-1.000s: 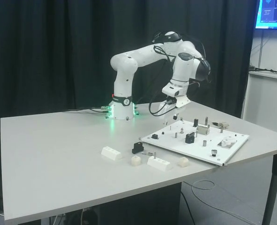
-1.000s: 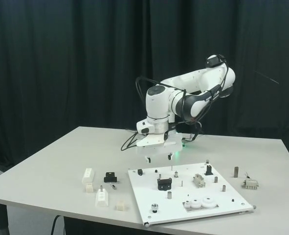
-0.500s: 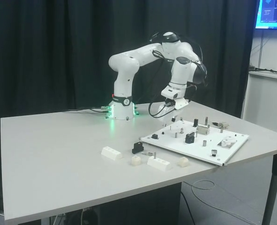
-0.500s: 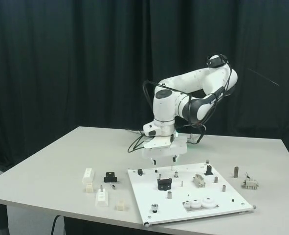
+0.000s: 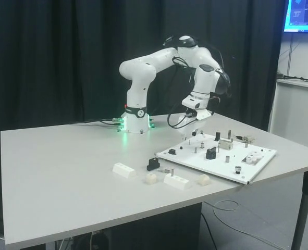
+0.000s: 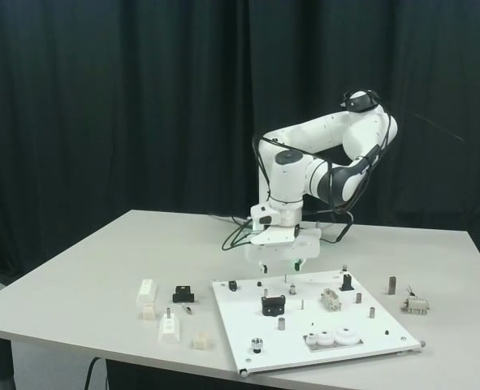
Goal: Remove round peg 1.
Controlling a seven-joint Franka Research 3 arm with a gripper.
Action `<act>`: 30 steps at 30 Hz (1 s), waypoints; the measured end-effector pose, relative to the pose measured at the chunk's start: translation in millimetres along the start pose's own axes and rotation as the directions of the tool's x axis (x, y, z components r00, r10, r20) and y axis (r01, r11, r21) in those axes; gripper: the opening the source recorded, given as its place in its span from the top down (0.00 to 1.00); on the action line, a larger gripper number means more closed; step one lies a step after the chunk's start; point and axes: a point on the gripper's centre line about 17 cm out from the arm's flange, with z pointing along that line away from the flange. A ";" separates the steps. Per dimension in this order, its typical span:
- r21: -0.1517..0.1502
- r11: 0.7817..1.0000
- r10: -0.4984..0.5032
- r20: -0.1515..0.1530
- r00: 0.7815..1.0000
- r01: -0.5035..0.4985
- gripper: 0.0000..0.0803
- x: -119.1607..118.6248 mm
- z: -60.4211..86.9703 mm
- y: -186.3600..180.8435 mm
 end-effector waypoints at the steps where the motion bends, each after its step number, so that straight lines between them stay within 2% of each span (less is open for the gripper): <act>1: -0.001 1.000 0.001 0.001 1.000 -0.001 0.00 -0.1 0.8 -0.6; 15: -0.010 1.000 0.009 0.014 1.000 -0.009 0.00 -1.0 17.4 -2.6; 30: -0.025 1.000 0.013 0.010 1.000 -0.012 0.00 -1.4 27.4 0.6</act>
